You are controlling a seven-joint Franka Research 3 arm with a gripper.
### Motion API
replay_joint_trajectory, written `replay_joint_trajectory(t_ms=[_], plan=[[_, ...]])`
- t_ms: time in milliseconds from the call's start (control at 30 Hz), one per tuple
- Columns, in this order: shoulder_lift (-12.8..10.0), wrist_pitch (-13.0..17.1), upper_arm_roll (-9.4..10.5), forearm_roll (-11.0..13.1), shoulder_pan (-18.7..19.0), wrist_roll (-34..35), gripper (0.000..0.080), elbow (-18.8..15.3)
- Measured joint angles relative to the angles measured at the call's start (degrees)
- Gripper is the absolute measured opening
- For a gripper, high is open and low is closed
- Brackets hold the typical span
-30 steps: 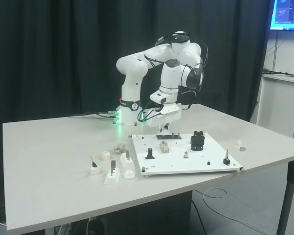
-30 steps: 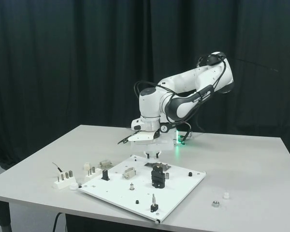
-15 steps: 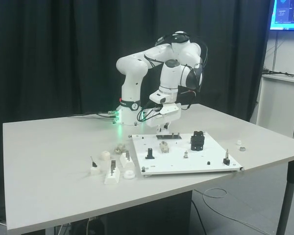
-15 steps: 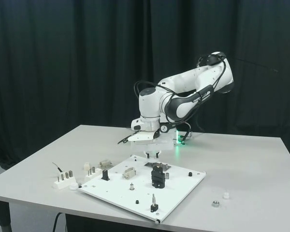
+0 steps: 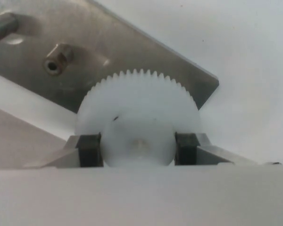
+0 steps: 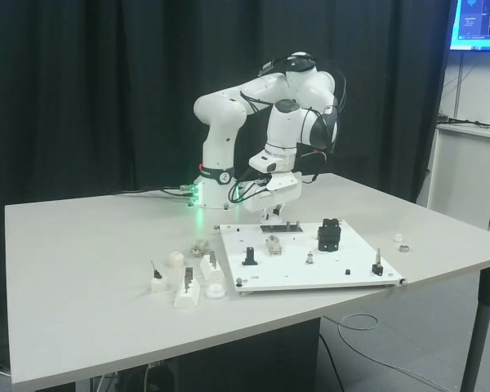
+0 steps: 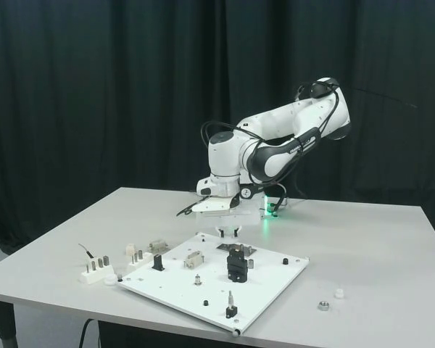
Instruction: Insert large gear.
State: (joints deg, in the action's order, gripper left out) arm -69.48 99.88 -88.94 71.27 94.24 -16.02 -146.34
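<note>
The fingers grasp the large gear by its smooth hub, just above the grey metal plate; it looks light, stiff and probably slippery.

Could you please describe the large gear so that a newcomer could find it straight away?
Follow the white arm down to its hand, which hangs over the far edge of the white board. The large gear is the white toothed disc clamped by its hub there, the only part off the table.
</note>
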Motion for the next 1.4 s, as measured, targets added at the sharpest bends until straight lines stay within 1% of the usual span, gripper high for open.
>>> replay_joint_trajectory(t_ms=[567, 1067, 1400], plan=[[0.0, 0.88, 0.15, 0.46, -0.02, 0.0, 0.0331, 0.04], [-0.01, 0.9, 0.16, 0.75, -0.03, 0.0, 0.0331, 0.08], [0.0, 0.89, 0.14, 1.56, 0.0, 0.0, 0.0331, 0.39]])
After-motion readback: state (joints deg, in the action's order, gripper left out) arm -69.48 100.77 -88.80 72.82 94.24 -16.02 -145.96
